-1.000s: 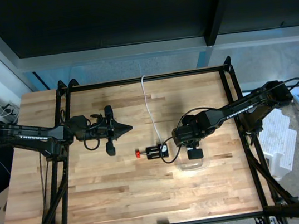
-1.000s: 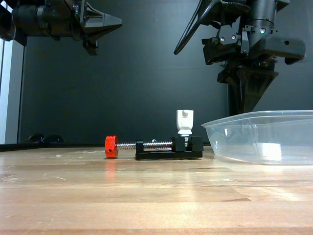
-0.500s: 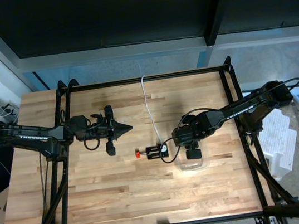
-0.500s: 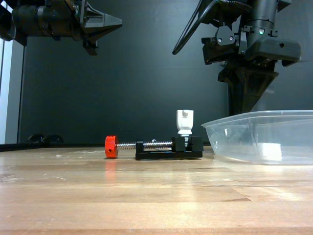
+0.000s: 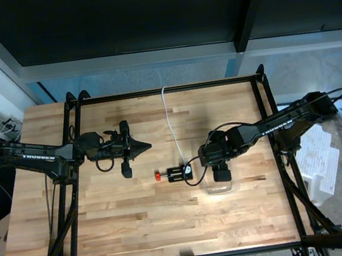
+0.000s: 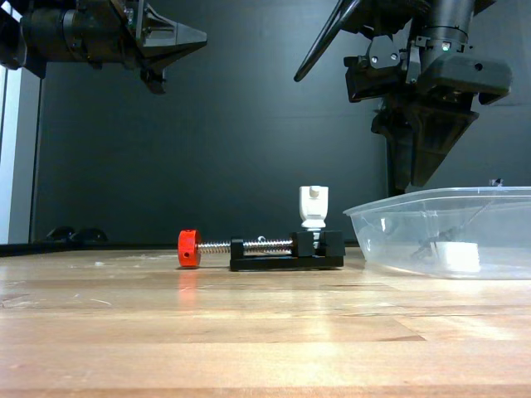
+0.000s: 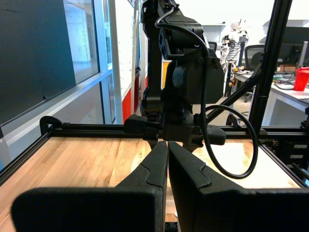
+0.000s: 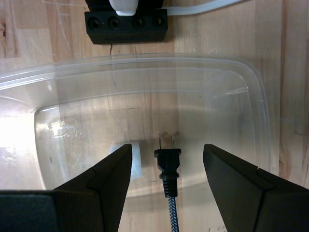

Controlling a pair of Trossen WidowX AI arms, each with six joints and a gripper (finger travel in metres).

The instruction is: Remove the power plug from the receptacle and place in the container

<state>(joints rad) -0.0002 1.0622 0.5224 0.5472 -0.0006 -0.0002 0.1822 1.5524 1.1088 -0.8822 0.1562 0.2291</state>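
The black power plug (image 8: 167, 160) lies flat inside the clear container (image 8: 241, 92), prongs toward the vise, its braided cord trailing back under the camera. My right gripper (image 8: 166, 147) hovers open just above it, one finger on each side and touching nothing; it hangs over the container (image 5: 221, 187) in the high view (image 5: 220, 173) and the low view (image 6: 416, 176). The white receptacle (image 6: 313, 205) stands upright in the black vise (image 6: 286, 249) with the orange-red knob (image 6: 189, 248), left of the container (image 6: 398, 236). My left gripper (image 5: 147, 147) is parked shut, high at the left (image 6: 202, 36).
The receptacle's white cord (image 5: 170, 118) runs from the vise toward the table's far edge. A black frame (image 5: 165, 91) borders the wooden table top (image 5: 139, 216). The vise (image 8: 126, 26) sits right against the container's near rim.
The right gripper has opened over the container, and the power plug with its cord now lies inside. The left arm has not moved.
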